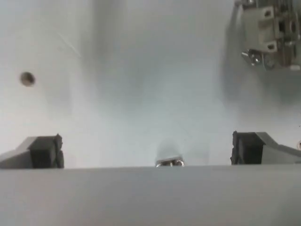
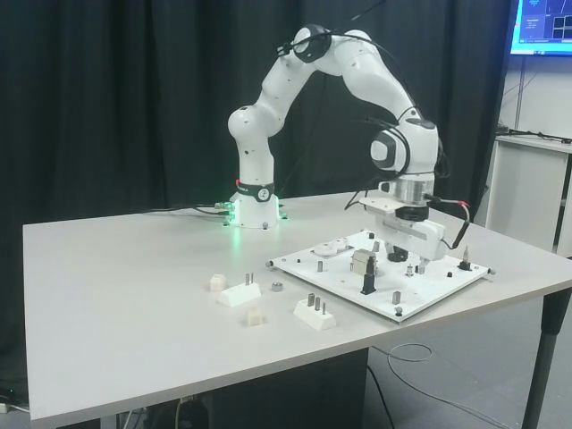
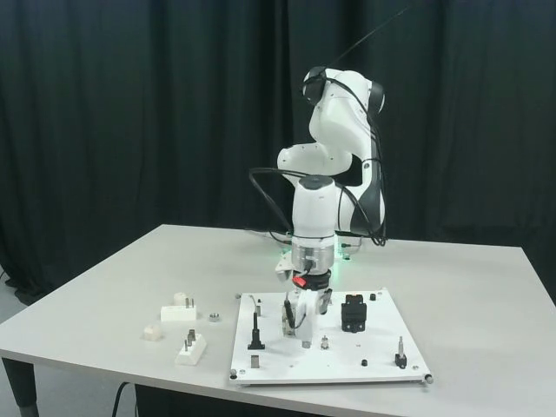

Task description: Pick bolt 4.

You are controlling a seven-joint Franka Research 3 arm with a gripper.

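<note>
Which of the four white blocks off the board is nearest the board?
The block holding upright pins, just off the board's near edge. The other three sit farther out, away from the board.

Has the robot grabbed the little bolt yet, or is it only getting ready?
Only getting ready. Done so far: the arm has reached over the white board, and the gripper hangs low above it. In hand: lining up, with its fingers spread wide and a small metal bolt poking up between them at the edge of the wrist view. Left: closing on the bolt and lifting it. Nothing is held.
</note>
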